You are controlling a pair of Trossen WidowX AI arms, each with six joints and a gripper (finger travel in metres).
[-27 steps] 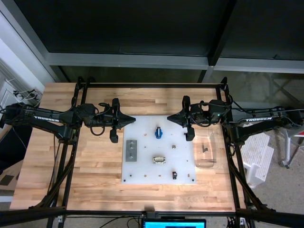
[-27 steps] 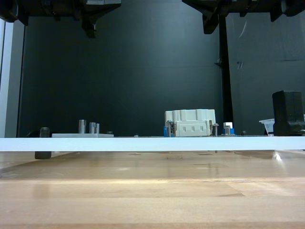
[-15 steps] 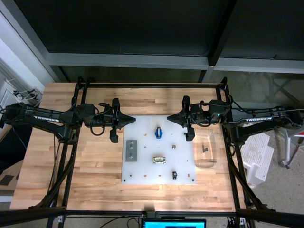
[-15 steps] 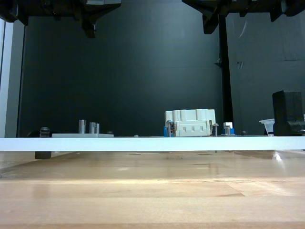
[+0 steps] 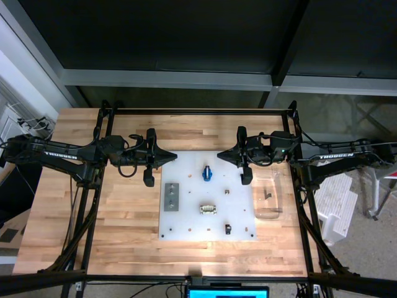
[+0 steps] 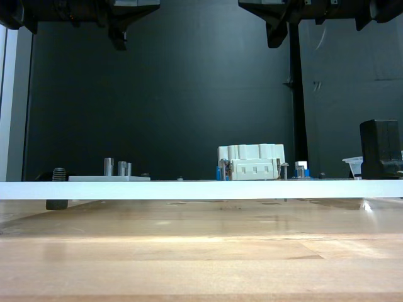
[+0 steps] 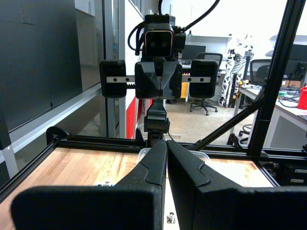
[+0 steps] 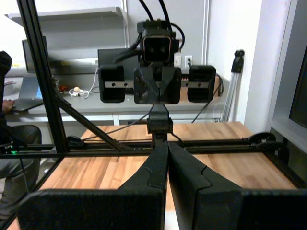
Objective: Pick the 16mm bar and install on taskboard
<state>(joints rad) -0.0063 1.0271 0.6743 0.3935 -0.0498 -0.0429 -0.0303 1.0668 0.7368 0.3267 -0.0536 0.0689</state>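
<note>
A small dark part (image 5: 268,194), likely the 16mm bar, lies free in the clear tray (image 5: 272,214) right of the white taskboard (image 5: 186,226). A grey block (image 5: 171,197) with short metal pegs (image 6: 108,167) sits on the board's left side. My left gripper (image 5: 173,158) hovers over the board's far left corner, shut and holding nothing, its fingers (image 7: 156,160) pressed together. My right gripper (image 5: 220,155) hovers over the board's far right part, also shut and holding nothing, with its fingers (image 8: 158,163) touching. The two grippers point at each other, well above the board.
The board also carries a blue fitting (image 5: 206,173), a beige connector (image 5: 208,210) and a small black part (image 5: 229,229). A black metal frame (image 5: 198,112) borders the wooden table (image 5: 124,236). A screen (image 5: 227,292) sits at the near edge.
The right gripper has edged slightly to the left. The left arm and the parts on the board have not moved.
</note>
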